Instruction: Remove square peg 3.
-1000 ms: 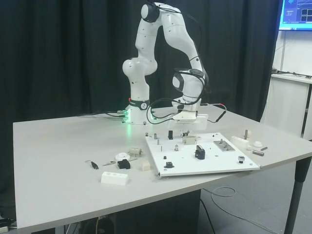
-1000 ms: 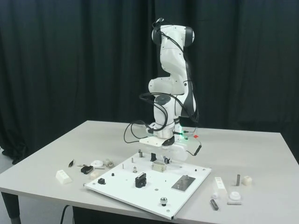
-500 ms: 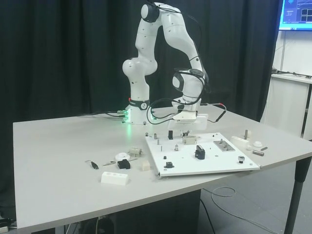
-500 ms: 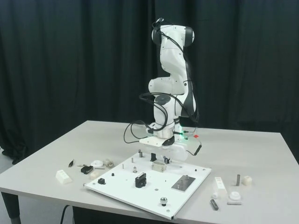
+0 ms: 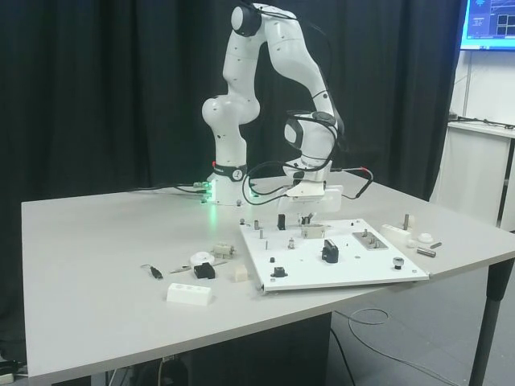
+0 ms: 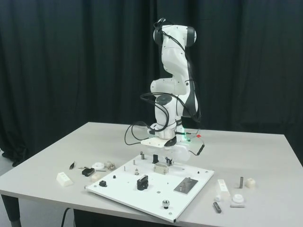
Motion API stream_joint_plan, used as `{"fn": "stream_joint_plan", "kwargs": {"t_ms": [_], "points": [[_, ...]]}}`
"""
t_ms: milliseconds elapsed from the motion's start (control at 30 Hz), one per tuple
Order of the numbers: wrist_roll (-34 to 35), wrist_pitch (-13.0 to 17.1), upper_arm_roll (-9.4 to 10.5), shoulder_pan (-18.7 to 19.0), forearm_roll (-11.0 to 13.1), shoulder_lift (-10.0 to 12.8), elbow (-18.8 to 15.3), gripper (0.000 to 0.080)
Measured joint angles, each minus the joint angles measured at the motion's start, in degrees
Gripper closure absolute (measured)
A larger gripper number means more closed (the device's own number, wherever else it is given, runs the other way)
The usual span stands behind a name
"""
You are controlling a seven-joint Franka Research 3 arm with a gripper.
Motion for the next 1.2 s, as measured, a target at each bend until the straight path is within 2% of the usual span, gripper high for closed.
{"fn": "stream_joint_plan", "kwargs": {"t_ms": [700,1200], "points": [[0.97,-2.07,-0.14,-0.54,0.03,-1.79,0.17,0.0727],[2.77,-6.48,-0.95,-1.17,-0.45,-5.79,1.00,0.0727]]}}
